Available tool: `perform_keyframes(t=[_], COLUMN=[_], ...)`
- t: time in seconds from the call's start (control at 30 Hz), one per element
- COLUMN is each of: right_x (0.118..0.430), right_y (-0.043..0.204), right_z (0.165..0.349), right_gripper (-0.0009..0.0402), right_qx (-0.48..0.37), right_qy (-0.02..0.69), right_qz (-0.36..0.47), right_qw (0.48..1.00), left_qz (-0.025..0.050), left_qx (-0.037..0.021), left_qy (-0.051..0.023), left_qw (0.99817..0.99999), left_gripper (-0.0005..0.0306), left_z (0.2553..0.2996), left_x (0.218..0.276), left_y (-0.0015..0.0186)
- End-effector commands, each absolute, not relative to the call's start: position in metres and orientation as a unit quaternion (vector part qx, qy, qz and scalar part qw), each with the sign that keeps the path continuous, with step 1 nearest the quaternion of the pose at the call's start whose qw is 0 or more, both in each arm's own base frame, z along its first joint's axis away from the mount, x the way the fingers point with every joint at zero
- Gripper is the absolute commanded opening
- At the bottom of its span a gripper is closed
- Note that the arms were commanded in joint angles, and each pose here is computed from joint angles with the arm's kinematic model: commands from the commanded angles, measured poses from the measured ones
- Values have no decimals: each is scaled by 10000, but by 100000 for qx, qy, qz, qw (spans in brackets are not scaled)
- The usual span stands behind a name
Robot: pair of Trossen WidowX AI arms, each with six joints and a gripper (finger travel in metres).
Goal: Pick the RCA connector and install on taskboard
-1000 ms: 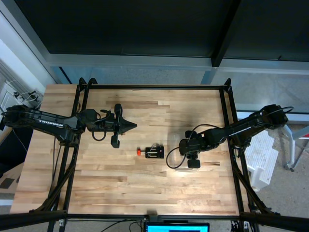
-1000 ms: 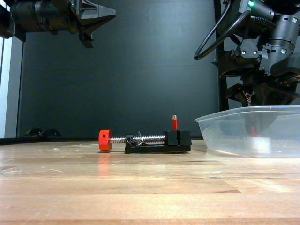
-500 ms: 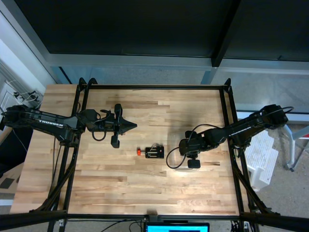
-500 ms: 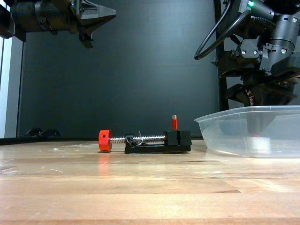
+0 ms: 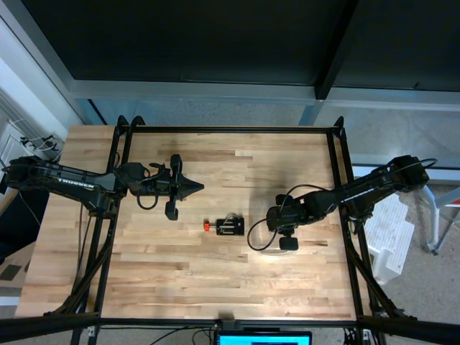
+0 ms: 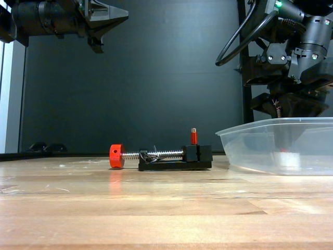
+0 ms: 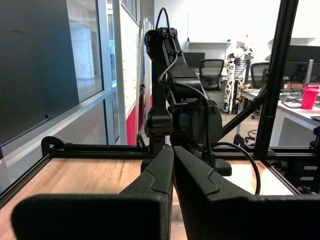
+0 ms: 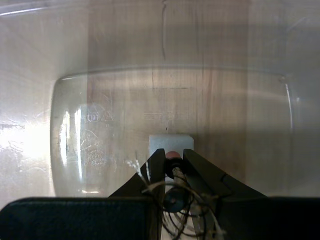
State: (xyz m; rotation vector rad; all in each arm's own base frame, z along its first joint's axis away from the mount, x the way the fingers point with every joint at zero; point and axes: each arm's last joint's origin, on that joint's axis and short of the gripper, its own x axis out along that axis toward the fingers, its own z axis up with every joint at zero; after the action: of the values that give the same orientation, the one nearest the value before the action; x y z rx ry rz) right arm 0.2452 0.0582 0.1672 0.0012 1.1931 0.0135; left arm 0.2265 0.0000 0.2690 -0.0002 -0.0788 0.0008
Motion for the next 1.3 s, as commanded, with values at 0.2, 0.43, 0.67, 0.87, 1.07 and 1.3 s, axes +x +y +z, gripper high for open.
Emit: perform_keyframes(t=[0.2,0.43,0.67,0.87,1.07,1.3], right_x=[2422,2423,2432,2418,2396,2432], right_y=[575,575,576,574,567,571], right_z=[1797,1969,2209,2381,2410,2398], right_gripper=[12,12,12,12,12,12], right_qx=[237,237,-146,-365,-369,-215], right_qy=[55437,55236,55557,55151,55213,54981], right_qz=[733,799,941,1222,1196,1122], right_qw=[83224,83357,83142,83407,83367,83521], left_qz=[19,19,19,38,19,38], left_qx=[8,8,8,-10,-11,9], left_qy=[-3919,-3919,-3938,-3919,-3919,-3919], left_qw=[99923,99923,99922,99923,99923,99923], left_gripper=[0,0,0,0,0,0], left_z=[2690,2690,2690,2690,2690,2690], left_x=[2265,2265,2265,2265,2265,2265], left_y=[0,0,0,1,0,1])
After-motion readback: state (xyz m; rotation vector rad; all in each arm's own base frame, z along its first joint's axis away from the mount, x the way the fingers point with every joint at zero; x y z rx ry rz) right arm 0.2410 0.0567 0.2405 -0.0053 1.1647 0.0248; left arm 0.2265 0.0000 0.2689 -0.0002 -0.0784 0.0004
